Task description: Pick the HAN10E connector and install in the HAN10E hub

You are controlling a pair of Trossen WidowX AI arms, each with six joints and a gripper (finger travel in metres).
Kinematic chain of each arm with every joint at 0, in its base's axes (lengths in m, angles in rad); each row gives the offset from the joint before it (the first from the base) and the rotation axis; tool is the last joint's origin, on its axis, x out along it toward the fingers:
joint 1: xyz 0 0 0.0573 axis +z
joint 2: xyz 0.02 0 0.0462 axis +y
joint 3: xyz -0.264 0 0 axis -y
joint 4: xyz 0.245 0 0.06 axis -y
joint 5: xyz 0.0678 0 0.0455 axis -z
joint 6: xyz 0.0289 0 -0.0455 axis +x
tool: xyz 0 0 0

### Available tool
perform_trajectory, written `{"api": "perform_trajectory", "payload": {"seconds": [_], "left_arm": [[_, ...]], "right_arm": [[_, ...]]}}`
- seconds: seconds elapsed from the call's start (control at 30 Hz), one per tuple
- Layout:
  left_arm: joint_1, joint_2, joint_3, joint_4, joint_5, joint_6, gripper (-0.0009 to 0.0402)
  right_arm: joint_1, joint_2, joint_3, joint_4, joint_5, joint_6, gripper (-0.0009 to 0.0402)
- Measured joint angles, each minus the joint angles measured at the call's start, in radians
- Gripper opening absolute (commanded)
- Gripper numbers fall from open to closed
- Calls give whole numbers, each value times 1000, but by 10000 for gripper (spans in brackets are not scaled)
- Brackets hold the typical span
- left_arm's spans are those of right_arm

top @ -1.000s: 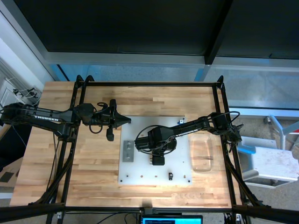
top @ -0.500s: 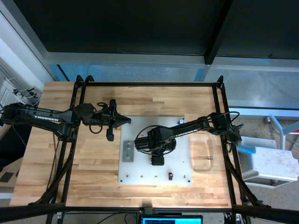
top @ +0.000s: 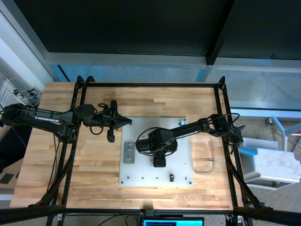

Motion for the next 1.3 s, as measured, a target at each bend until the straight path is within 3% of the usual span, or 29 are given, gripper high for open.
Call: {"api": "perform_trajectory", "payload": {"seconds": [0.3,0.63,1.3], "left_arm": [[0,0,0,0,0,0,0],[0,0,0,0,0,0,0],[0,0,0,0,0,0,0]], "right_arm": [[8,-40,3,-10,0,0,255],[9,-116,4,-11,0,1,256],[14,-118,4,-10,0,3,256]]}}
